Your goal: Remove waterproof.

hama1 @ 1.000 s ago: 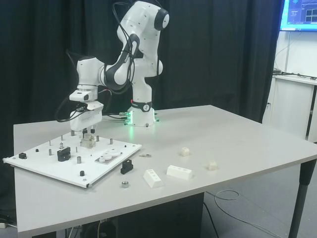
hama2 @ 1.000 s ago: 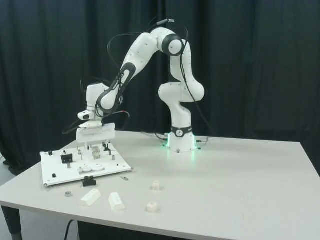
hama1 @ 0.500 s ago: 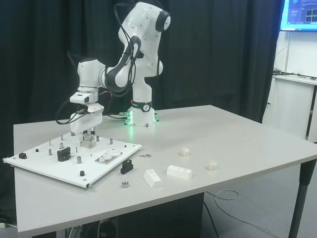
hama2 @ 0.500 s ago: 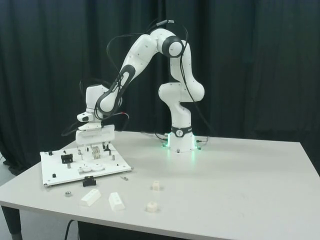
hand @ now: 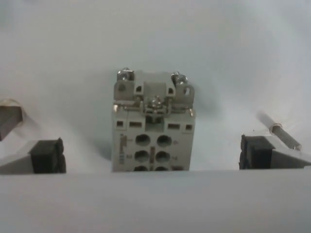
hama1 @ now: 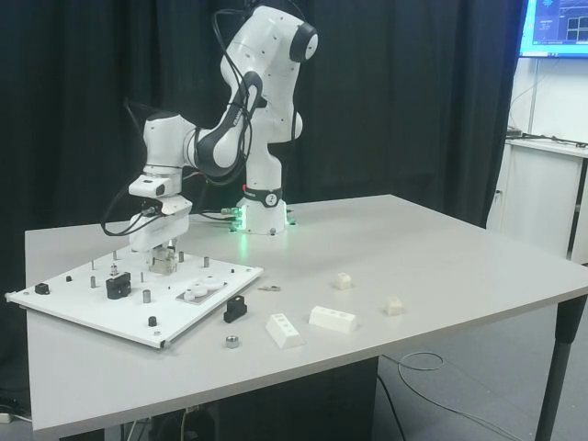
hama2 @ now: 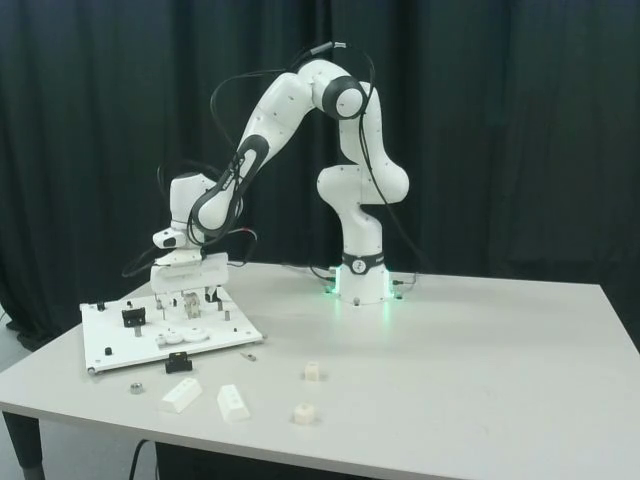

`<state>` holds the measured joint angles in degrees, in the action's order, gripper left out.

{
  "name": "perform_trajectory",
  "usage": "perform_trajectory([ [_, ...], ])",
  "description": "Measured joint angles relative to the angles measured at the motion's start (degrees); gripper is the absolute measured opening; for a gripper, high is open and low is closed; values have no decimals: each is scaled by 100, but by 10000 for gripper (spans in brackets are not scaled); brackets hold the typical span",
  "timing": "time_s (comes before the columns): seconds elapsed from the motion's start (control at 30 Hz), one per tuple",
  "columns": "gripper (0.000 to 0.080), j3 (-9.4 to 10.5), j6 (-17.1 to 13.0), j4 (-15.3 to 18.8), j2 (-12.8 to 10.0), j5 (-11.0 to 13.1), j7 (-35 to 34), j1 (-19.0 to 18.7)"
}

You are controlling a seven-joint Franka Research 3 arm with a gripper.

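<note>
The waterproof connector point(hand: 153, 121) is a grey-white block with several round holes and metal screws at one end. It stands on the white board point(hama1: 92, 308) point(hama2: 110, 350), where it also shows in the first room view point(hama1: 165, 264) and the second room view point(hama2: 190, 305). My gripper point(hand: 150, 154) point(hama1: 163, 248) point(hama2: 186, 290) hangs just above it, open. In the wrist view the two black fingertips point(hand: 46, 155) stand wide on either side of the connector and do not touch it. Nothing is held.
The board also carries several small pegs, a black block point(hama1: 117, 288) and white gears point(hama1: 199, 291). On the table beside it lie a black piece point(hama1: 235, 309), a nut point(hama1: 232, 342), two white blocks point(hama1: 283, 330) point(hama1: 333, 319) and two small cubes point(hama1: 344, 281) point(hama1: 394, 305).
The hand has shifted slightly to the left and up over the board. The connector has stayed on the board.
</note>
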<state>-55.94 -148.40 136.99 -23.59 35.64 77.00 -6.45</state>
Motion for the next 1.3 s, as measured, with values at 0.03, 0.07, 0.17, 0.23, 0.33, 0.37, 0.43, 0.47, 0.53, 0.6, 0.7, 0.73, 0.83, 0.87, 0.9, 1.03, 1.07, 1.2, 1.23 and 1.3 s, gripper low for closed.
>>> perform_trajectory([
  [0.03, 800, 0, 1, 0, 0, 0, 0, 5],
  [0.07, 800, 0, 2, 0, 0, 0, 0, 11],
  [0.17, 800, 0, 5, 0, 0, 0, 0, 24],
  [0.23, 800, 0, 10, 0, 0, 0, 0, 31],
  [0.33, 800, 0, 28, 0, 0, 0, 0, 41],
  [0.37, 800, 0, 38, 0, 0, 0, 0, 43],
  [0.43, 800, 0, 60, 0, 0, 0, 0, 48],
  [0.47, 800, 0, 68, 0, 0, 0, 0, 50],
  [0.53, 800, 0, 85, 0, 0, 0, 0, 54],
  [0.6, 800, 0, 112, -2, 0, 0, 0, 59],
  [0.7, 800, -1, 148, -9, 0, 0, 0, 68],
  [0.73, 517, -1, 155, -13, 0, 0, 0, 71],
  [0.83, 517, -4, 172, -25, 0, 0, 0, 76],
  [0.87, 517, -4, 171, -37, 0, 0, 0, 78],
  [0.9, 517, -4, 173, -56, 0, 1, -2, 81],
  [1.03, 331, -4, 220, -78, -2, 3, -85, 101],
  [1.07, 331, -1, 224, -81, -4, 3, -85, 104],
  [1.2, 324, 15, 227, -91, -13, 3, -85, 120],
  [1.23, 324, 23, 227, -95, -15, 3, -85, 129],
  [1.3, 324, 45, 229, -104, -16, 3, -85, 153],
])
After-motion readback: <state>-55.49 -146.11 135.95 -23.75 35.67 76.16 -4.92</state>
